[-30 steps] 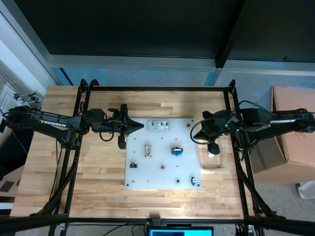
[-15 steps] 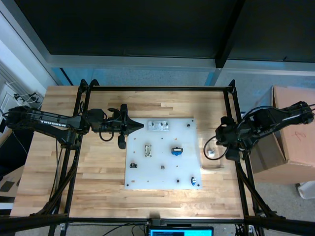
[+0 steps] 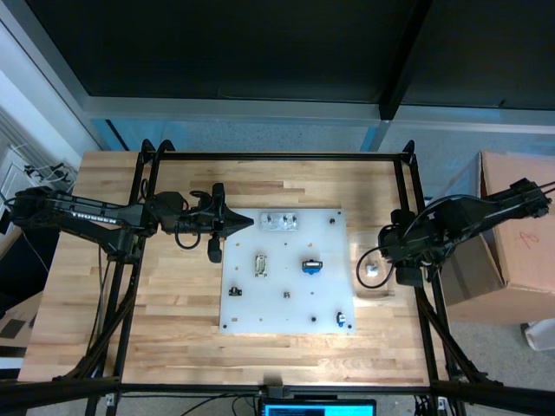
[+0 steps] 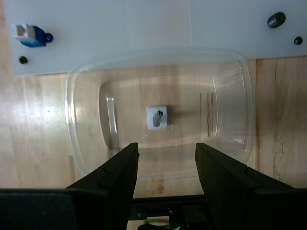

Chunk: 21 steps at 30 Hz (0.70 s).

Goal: Pick the RJ45 connector and install on the taskboard

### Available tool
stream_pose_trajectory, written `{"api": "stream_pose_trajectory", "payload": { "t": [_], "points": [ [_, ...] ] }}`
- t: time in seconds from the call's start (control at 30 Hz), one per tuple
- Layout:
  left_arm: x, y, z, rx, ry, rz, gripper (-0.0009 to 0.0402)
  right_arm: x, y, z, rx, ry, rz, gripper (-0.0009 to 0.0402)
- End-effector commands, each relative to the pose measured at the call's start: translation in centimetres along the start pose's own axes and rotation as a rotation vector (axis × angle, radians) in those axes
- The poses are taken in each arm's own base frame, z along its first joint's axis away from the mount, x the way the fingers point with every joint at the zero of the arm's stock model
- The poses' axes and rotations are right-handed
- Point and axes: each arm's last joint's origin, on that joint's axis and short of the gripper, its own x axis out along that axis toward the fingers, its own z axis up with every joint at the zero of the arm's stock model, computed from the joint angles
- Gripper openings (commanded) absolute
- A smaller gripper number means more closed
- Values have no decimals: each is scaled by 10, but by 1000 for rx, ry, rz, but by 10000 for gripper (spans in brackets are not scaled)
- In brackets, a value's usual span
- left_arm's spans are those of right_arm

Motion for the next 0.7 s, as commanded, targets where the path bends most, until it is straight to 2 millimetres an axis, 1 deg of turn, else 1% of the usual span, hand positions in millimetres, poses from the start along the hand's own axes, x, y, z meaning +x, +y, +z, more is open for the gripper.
{"api": "stream_pose_trajectory", "payload": {
  "t": [0.03, 0.27, 0.5, 0.7],
  "points": [
    [0, 0, 0, 0, 0, 0, 1, 7, 2, 2, -9, 36, -13, 167],
    [0, 0, 0, 0, 0, 0, 1, 34, 6, 0, -22, 113, -33, 167],
    [0, 0, 0, 0, 0, 0, 1, 57, 9, -2, -19, 104, -8, 166],
    [0, 0, 0, 0, 0, 0, 1, 72, 10, -6, -18, 111, -7, 150]
  ]
}}
